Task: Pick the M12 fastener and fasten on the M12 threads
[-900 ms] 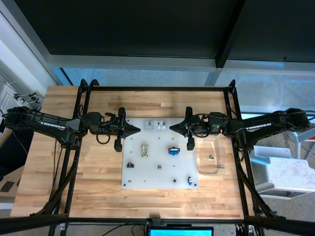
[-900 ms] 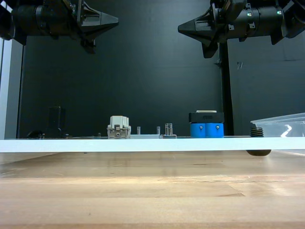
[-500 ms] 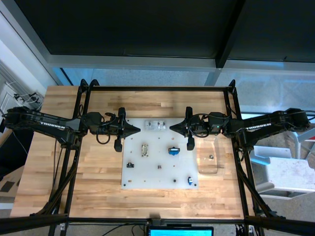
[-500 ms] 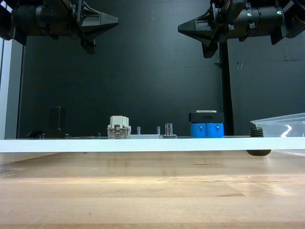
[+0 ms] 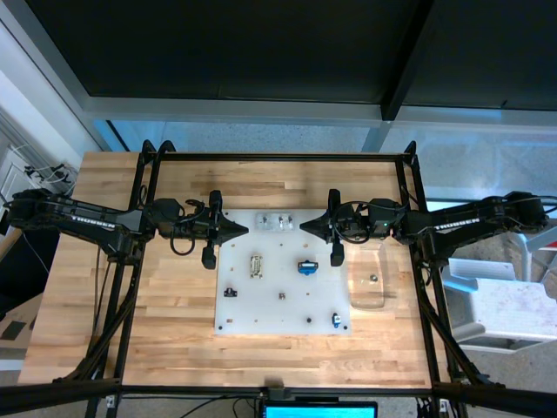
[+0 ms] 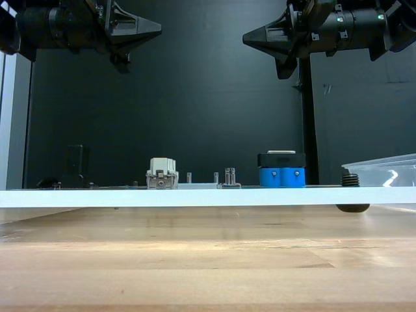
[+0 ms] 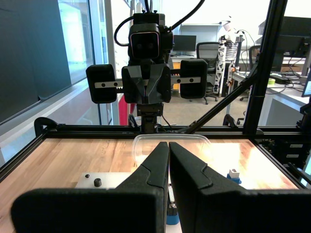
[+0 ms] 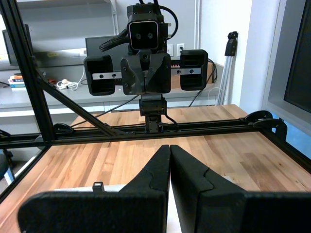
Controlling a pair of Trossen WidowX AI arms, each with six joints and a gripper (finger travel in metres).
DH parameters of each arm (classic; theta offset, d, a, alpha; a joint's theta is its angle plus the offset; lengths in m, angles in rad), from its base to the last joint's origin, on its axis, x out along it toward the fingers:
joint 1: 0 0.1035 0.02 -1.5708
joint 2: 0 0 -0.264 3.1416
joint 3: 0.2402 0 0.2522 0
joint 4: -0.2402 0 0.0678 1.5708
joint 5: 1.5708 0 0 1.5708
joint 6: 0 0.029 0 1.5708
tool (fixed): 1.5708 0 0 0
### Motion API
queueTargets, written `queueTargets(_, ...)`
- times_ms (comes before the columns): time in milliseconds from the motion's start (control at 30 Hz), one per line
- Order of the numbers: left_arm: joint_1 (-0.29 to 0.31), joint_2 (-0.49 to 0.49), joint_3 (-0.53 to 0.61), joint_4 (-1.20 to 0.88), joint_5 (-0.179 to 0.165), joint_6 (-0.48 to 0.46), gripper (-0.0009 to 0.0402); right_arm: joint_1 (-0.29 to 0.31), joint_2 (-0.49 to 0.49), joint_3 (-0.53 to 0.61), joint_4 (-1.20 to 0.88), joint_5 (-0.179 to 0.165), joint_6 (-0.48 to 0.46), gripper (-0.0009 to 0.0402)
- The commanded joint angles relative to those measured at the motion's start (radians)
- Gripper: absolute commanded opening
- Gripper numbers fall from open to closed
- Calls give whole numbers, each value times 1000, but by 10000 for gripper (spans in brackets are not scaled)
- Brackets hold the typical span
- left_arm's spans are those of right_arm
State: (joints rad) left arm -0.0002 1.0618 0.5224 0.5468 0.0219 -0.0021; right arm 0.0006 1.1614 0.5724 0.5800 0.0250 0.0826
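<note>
The M12 fastener [image 5: 372, 279] lies loose inside the clear tray [image 5: 361, 294], which is set on the table [image 5: 174, 331] against the 3 o'clock edge of the white board [image 5: 261, 322]; it is not on its stud. The M12 threads [image 5: 311, 320] are found at about 5 o'clock on the board, and in the low view their ribs are shown bare. The left gripper [image 5: 246, 228] is held high over the board's far edge at about 11 o'clock and the right gripper [image 5: 302, 226] at about 1 o'clock, with the tips pointed at each other. In both wrist views the jaws are seen clenched together on nothing. The fastener is judged to be light, rigid, smooth metal, likely to skate across the tray floor if pinched off-centre. A grip across two opposite outer flanks is advised, with the centre hole kept vertical. The jaws must be released before any descent, and the tray wall must be cleared on entry and exit. The blue-capped part [image 5: 335, 320] stands just beside the threads at their 3 o'clock and is judged the closest obstruction during fastening. The blue connector [image 5: 306, 266], at their 12 o'clock, is well apart.
</note>
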Motion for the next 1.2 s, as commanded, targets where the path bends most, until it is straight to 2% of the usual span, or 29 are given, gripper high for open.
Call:
queueTargets(33, 0, 0, 0, 0, 0, 0, 0, 0, -3, 1, -6, 0, 11, 0)
queueTargets(100, 0, 0, 0, 0, 0, 0, 0, 0, -11, 2, -29, 0, 11, 0)
queueTargets(333, 0, 0, 0, 0, 0, 0, 0, 0, -66, 62, -306, -2, 3, 0)
queueTargets(433, 0, 0, 0, 0, 0, 0, 0, 2, -77, 96, -425, -25, -12, 0)
queueTargets(533, 0, 0, 0, 1, 0, 0, 0, 4, -78, 151, -596, -30, -22, 0)
queueTargets(933, 0, 0, 0, 0, 0, 0, 0, 35, -77, 404, -1319, -29, -137, 0)
queueTargets(1200, 0, 0, 0, 1, 0, 0, 0, 47, -74, 459, -1659, -36, -240, 0)
